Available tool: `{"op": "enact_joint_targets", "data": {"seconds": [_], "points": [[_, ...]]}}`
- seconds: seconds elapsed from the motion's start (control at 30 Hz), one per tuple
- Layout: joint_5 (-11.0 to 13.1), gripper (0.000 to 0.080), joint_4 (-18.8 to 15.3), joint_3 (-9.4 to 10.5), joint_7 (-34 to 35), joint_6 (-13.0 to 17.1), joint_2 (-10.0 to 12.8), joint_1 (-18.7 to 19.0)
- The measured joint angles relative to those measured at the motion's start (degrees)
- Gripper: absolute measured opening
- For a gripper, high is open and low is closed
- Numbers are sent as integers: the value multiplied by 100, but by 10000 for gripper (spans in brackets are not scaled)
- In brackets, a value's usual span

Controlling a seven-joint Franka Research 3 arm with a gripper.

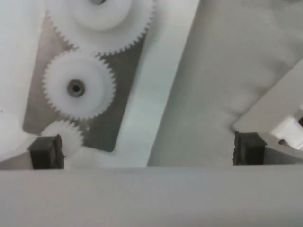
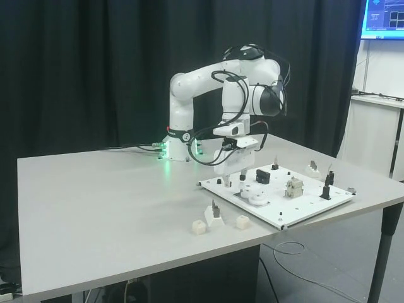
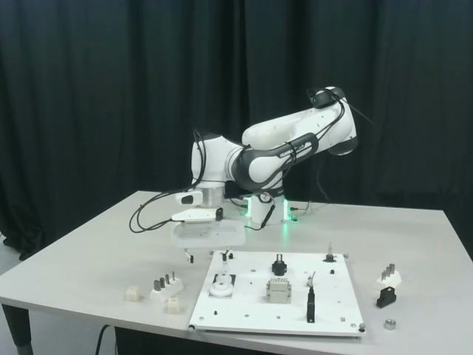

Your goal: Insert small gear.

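In the wrist view three white gears lie in a grey recess of the white board. They are a large gear, a medium gear and the small gear, whose teeth touch the medium gear. My gripper is open wide with nothing between its fingers. One black fingertip sits right beside the small gear; the other fingertip is far from it, over the table. In the room views the gripper hangs low over the board's corner nearest the robot base, close to the gears.
Small white blocks and a holder with pegs sit on the table beside the board. Black and grey fixtures stand on the board. Further loose parts lie beyond its other side.
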Motion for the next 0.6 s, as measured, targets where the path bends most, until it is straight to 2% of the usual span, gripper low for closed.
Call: {"op": "enact_joint_targets", "data": {"seconds": [0.3,0.6], "points": [[0,800,237,79,9,-108,-44,-269],[-51,800,302,65,46,-252,-73,-311]]}}
